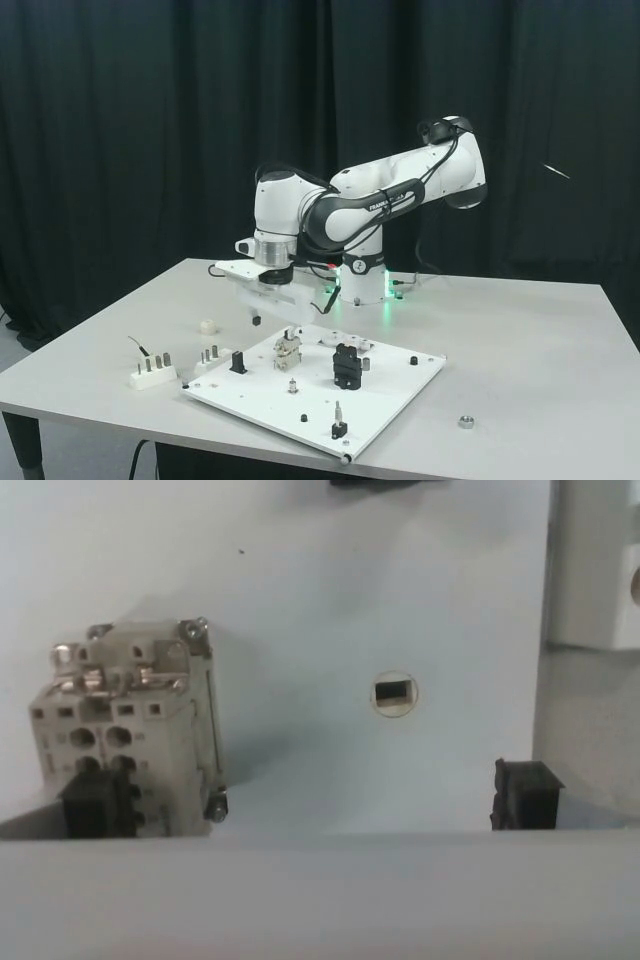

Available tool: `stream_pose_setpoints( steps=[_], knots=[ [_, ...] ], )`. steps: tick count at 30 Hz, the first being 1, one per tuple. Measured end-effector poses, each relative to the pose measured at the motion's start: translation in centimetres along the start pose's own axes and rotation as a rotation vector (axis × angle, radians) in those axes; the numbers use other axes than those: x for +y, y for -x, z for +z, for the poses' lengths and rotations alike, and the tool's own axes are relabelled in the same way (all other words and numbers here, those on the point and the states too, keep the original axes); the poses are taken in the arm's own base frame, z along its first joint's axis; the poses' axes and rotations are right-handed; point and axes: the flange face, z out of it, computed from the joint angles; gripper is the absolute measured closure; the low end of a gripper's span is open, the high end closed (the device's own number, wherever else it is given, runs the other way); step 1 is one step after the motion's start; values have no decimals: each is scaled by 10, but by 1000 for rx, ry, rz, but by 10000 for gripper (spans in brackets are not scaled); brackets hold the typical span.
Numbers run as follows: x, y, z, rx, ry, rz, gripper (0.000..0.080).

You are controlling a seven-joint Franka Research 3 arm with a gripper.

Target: Insert waterproof.

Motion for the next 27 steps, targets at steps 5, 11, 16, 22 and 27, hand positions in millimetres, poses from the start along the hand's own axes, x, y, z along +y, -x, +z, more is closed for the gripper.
stream_pose_setpoints(
  steps=[5, 11, 16, 22, 27],
  knots=[
    [1, -1, 0, 3, 0, -6, 3],
    [1, -1, 1, 6, -1, -15, 3],
    [1, -2, 1, 5, -4, -23, 3],
    [1, -2, 1, 5, -11, -36, 3],
    [1, -2, 2, 5, -18, -44, 3]
  ],
)
